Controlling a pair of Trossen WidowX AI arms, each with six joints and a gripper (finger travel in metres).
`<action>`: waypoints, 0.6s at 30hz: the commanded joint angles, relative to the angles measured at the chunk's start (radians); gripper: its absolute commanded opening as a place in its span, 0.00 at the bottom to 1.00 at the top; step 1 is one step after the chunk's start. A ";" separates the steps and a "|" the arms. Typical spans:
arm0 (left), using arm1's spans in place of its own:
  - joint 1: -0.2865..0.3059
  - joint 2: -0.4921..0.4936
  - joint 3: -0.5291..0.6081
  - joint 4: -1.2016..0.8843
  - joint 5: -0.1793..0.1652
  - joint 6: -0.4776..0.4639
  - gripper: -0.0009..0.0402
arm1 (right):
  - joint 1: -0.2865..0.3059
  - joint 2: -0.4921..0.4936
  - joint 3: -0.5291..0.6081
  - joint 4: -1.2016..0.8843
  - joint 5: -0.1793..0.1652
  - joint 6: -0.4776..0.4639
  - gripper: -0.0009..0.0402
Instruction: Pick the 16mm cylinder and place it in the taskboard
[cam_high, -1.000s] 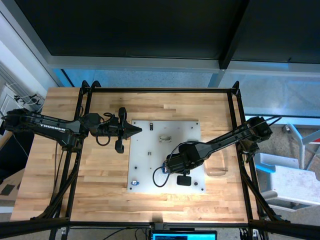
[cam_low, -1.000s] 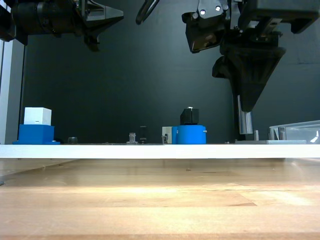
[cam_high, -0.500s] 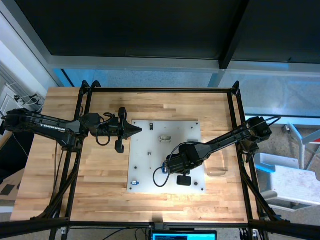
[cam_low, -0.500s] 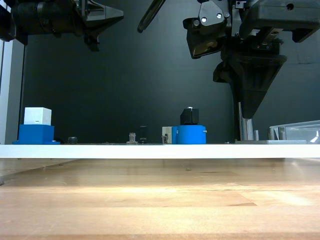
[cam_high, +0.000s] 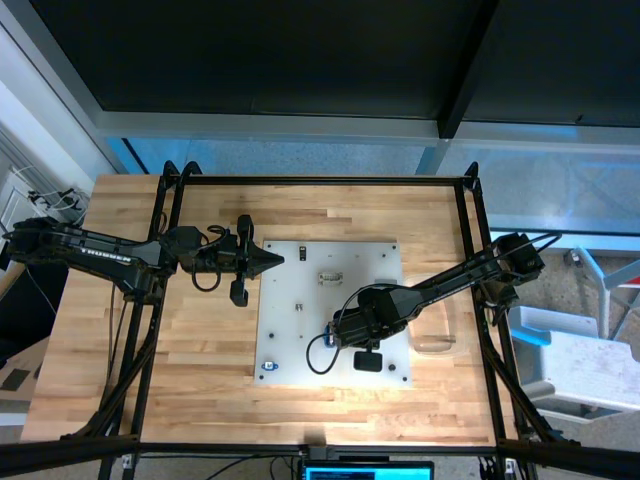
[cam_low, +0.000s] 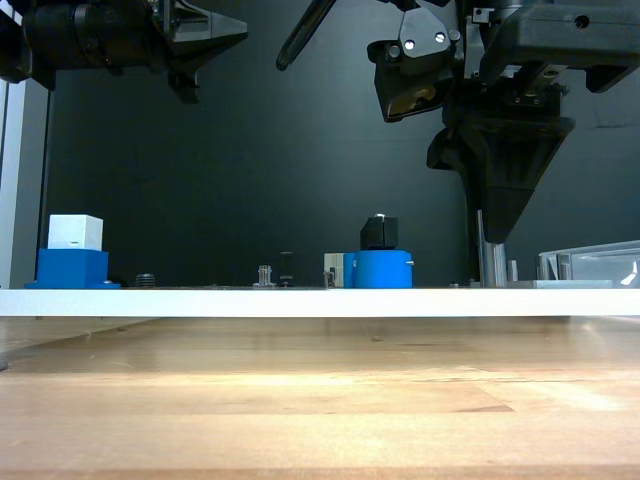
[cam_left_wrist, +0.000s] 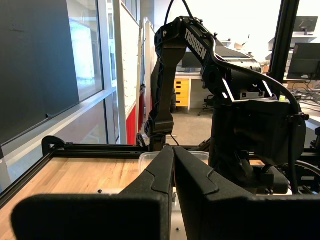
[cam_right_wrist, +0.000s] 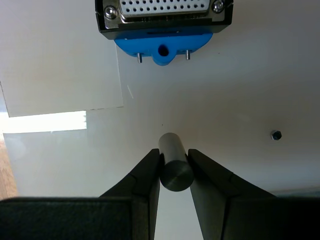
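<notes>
16mm cylinder (cam_right_wrist: 175, 167), pinched upright by the right hand (cam_right_wrist: 174, 156), meets the taskboard (cam_right_wrist: 240, 90) inside its edges; left hand (cam_left_wrist: 173, 152), closed, above its left edge.

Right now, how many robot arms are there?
2. The left arm comes from the table's left; the left gripper is shut above the taskboard's left edge. The right arm comes from the right; the right gripper is shut on the 16mm cylinder, upright over the board.

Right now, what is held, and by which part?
Right gripper, over the taskboard, pinches the 16mm cylinder by its upper sides. Left gripper, raised at the board's edge, holds nothing.
</notes>
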 joint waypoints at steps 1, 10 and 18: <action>0.000 0.000 0.000 0.000 0.000 0.000 0.02 | 0.000 -0.001 0.000 -0.001 0.001 0.000 0.12; 0.000 0.000 0.000 0.000 0.000 0.000 0.02 | 0.000 -0.001 -0.004 0.000 0.000 0.001 0.12; 0.000 0.000 0.000 0.000 0.000 0.000 0.02 | 0.000 -0.001 -0.007 0.012 0.000 0.000 0.12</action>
